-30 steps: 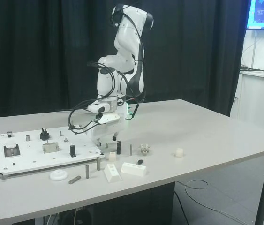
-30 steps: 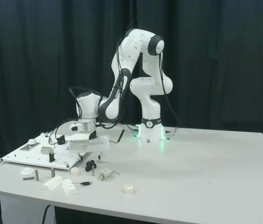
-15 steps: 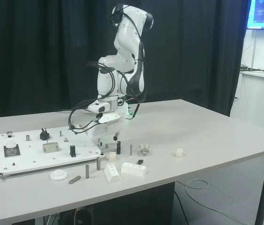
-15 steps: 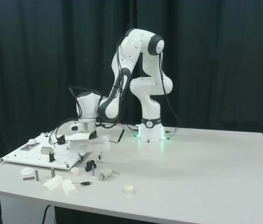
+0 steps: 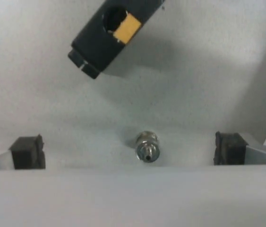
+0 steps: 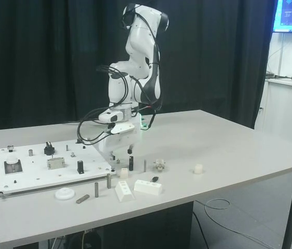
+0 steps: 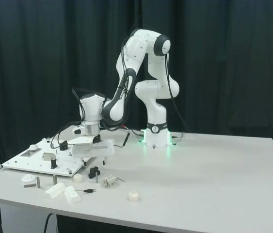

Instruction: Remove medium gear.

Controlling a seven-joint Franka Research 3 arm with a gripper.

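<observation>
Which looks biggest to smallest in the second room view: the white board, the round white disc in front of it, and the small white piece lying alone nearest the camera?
1. White board, by far the largest.
2. Round white disc.
3. Small white piece, though it lies nearer the camera, so this last ranking is unsure.

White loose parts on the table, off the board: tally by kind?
flat disc: 1
long blocks: 2
small cube: 1
small round piece: 1
Total: 5
</observation>
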